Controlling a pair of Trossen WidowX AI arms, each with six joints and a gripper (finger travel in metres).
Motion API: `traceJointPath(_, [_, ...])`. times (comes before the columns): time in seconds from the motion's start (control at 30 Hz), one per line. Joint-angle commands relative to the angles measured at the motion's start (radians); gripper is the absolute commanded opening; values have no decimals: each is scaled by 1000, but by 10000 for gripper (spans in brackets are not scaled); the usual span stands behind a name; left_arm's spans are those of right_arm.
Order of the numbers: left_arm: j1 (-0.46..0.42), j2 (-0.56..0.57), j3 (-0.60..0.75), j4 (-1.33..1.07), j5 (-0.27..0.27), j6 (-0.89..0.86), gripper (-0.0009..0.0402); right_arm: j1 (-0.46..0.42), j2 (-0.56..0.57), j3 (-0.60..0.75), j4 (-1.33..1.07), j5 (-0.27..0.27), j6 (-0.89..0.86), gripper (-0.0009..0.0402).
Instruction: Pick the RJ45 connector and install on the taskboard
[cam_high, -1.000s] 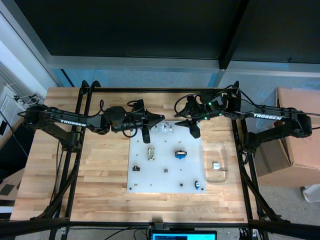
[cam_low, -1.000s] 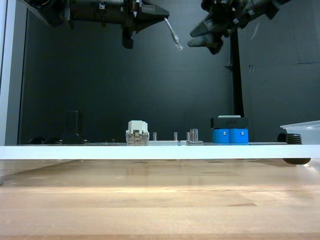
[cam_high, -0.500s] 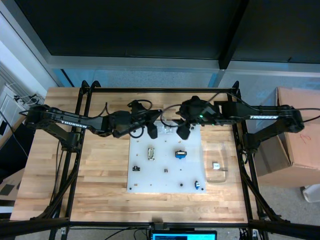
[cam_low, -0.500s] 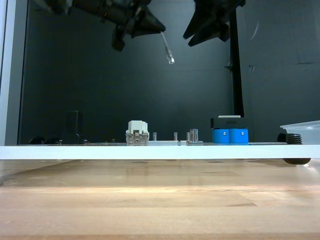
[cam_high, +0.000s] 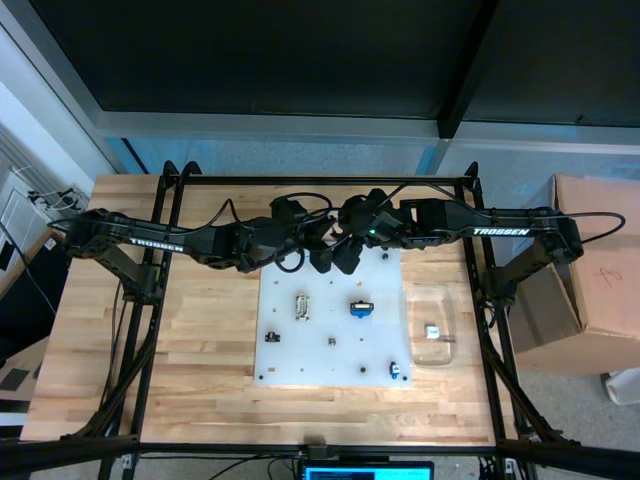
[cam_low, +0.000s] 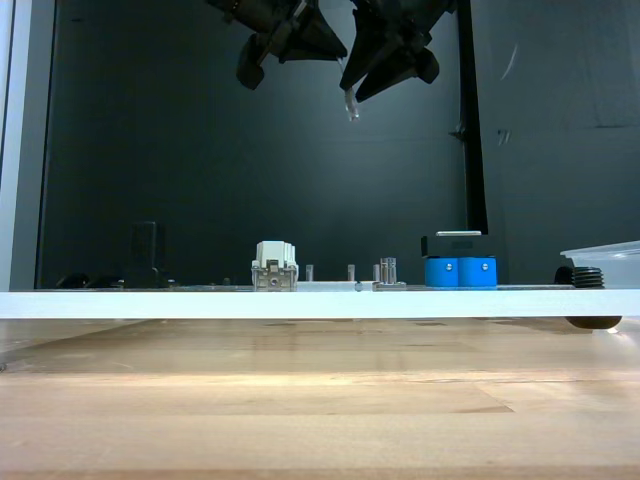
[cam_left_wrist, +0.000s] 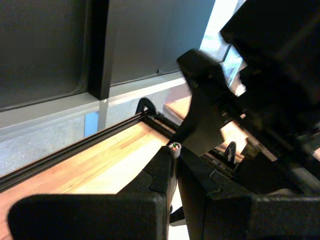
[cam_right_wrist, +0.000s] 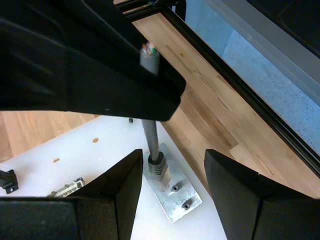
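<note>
Left gripper (cam_left_wrist: 175, 150): high over the task board's (cam_high: 300, 350) far edge, fingers pinched on the RJ45 connector's (cam_low: 349, 102) grey cable stub.
Right gripper (cam_right_wrist: 172, 156): close against the left one's right side, jaws wide, one finger either side of the plug without touching it.
RJ45 connector: held, hanging plug-down, slightly tilted, clear of any seat.
Room: open air between plug and board.
Edges: a metal plate (cam_right_wrist: 175, 202) lay beneath the plug, with the black frame rail (cam_right_wrist: 240, 90) beyond.

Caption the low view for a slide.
Left gripper holds the RJ45 connector high above the taskboard; right gripper, jaws open, beside it.
</note>
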Motion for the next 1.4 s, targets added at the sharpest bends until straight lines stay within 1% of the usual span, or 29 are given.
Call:
traceJointPath(0.03, [0,0,1,-1,4,-10,0,-2,2,-2,0,0,0,169])
traceJointPath(0.2, [0,0,6,1,5,-45,0,-4,2,-10,0,0,-1,169])
traceJointPath(0.3, [0,0,12,1,29,-47,-1,-5,9,-10,2,0,-5,169])
traceJointPath(0.47, [0,0,13,0,30,-47,0,-5,23,-10,-1,-1,-5,162])
traceJointPath(0.63, [0,0,12,-16,30,-48,0,-5,29,-10,1,0,-5,123])
traceJointPath(1.03, [0,0,12,-42,30,-57,0,-5,29,-10,0,-1,-29,2])
traceJointPath(1.07, [0,0,12,-42,30,-57,0,-5,29,-10,0,-1,-32,-3])
traceJointPath(1.13, [0,0,12,-42,30,-58,0,-5,29,-10,0,-2,-32,5])
traceJointPath(1.3, [0,0,12,-42,30,-58,3,-5,29,-10,-2,-6,-35,-1])
traceJointPath(1.37, [0,0,12,-43,30,-57,15,-5,27,-10,-3,-27,-43,1])
traceJointPath(1.4, [0,0,12,-43,29,-57,25,-5,27,-10,-4,-28,-47,0])
